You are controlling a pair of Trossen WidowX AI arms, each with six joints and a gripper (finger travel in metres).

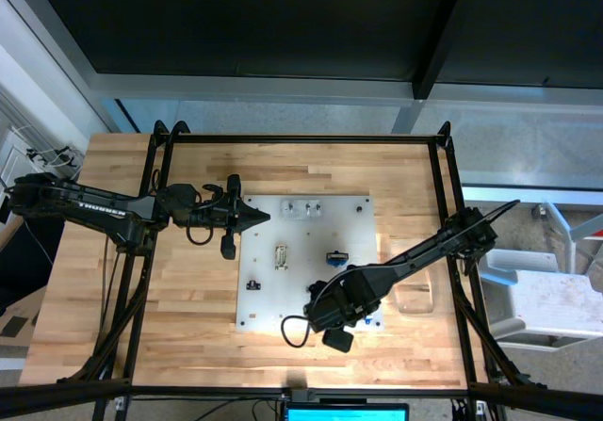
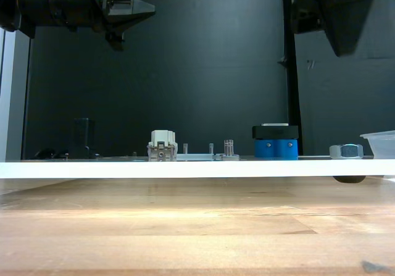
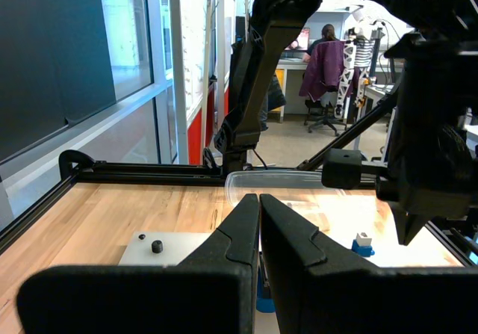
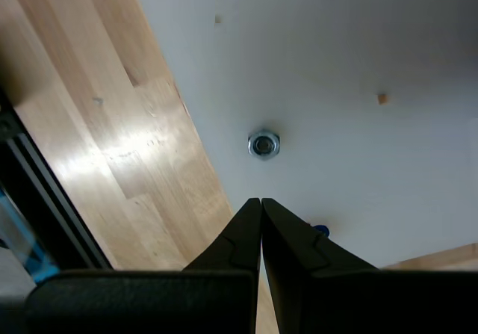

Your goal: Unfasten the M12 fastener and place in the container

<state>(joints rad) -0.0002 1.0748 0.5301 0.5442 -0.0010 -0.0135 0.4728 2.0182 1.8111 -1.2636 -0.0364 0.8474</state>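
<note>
The silver M12 nut (image 4: 264, 144) sits low on the white board (image 4: 358, 162), its hole filled dark by the stud; no ribs show beneath the nut (image 2: 346, 151) in the low view, so it is on its stud. My right gripper (image 4: 261, 202) hangs above the board a short way from the nut, fingers shut and empty. In the high view the right arm (image 1: 344, 303) covers the nut. The clear container (image 1: 415, 294) lies on the table just right of the board and looks empty. My left gripper (image 1: 259, 217) hovers shut over the board's far left edge.
On the board stand a blue block (image 2: 276, 147), a white connector (image 2: 162, 147) and small posts (image 2: 229, 147). A black frame (image 1: 443, 204) rims the table. A cable loop (image 1: 294, 331) hangs from the right arm over the board's near edge.
</note>
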